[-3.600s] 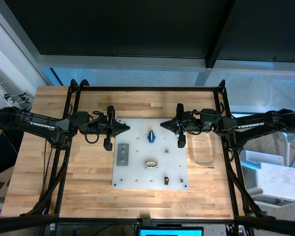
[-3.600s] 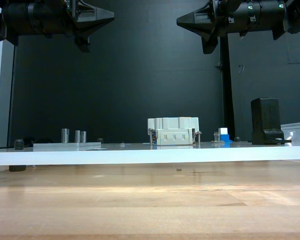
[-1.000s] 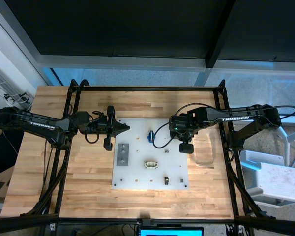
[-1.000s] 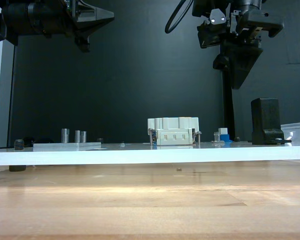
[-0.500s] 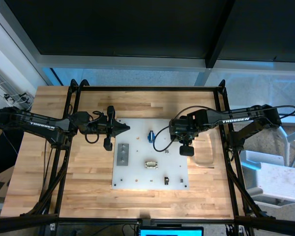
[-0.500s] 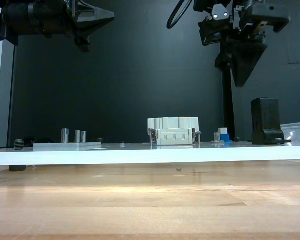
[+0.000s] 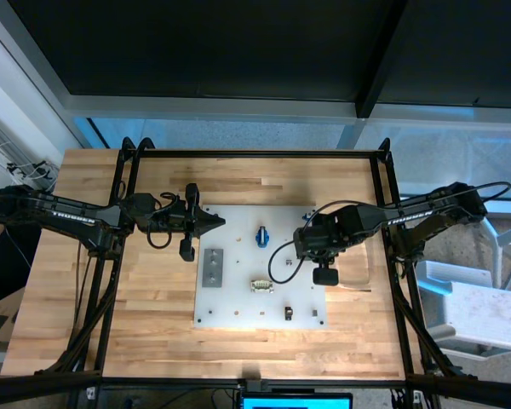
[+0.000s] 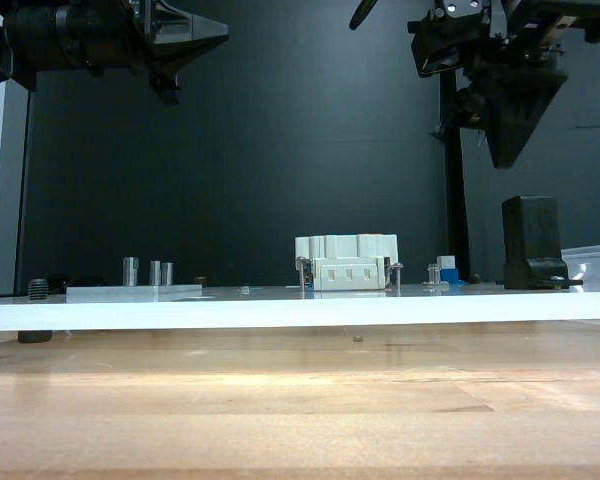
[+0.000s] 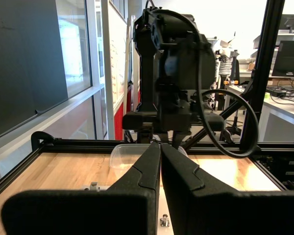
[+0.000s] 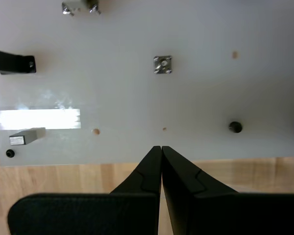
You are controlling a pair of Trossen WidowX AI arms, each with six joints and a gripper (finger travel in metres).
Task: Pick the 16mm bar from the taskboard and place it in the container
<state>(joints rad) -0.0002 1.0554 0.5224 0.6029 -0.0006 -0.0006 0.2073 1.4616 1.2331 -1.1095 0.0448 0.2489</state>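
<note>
Overhead, the left gripper lies level above the far left edge of the taskboard, arm stretched in from the left, while the right gripper points straight down over the board's right side, wrist bent, beside the container. From table height both hang high, touching nothing, and the 16mm bar, widest of three pegs, stands upright in the grey block at the left. Each wrist camera shows jaws pressed together, empty.
</note>
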